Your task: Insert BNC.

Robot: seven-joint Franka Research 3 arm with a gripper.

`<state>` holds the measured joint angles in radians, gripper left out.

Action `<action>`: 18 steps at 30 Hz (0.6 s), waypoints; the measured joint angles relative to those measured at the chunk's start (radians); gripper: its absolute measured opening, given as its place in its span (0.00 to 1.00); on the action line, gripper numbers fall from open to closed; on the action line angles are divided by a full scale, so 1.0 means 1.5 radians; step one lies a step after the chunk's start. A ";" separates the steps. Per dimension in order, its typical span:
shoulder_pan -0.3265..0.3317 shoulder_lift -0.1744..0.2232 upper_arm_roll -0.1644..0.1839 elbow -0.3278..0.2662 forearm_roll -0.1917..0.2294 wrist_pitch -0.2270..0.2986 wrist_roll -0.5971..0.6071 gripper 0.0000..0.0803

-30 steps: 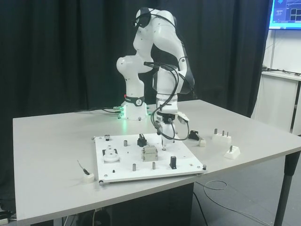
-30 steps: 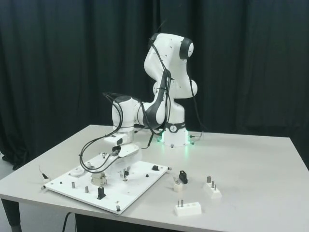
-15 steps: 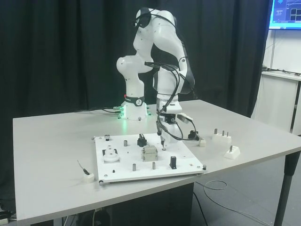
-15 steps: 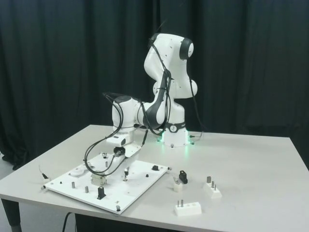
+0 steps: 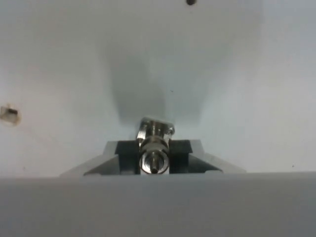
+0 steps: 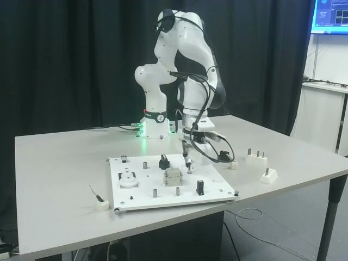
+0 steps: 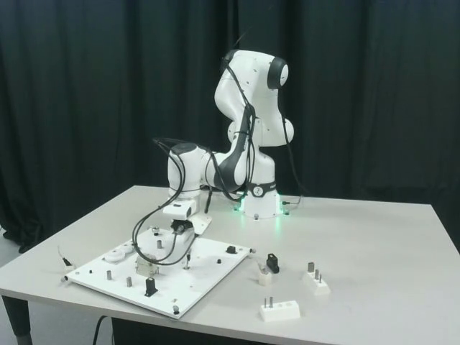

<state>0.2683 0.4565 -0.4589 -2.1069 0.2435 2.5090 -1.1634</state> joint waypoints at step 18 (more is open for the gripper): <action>-0.001 0.000 0.003 0.001 -0.015 0.000 -0.075 0.15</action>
<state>0.2674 0.4567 -0.4550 -2.1054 0.2207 2.5088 -1.2763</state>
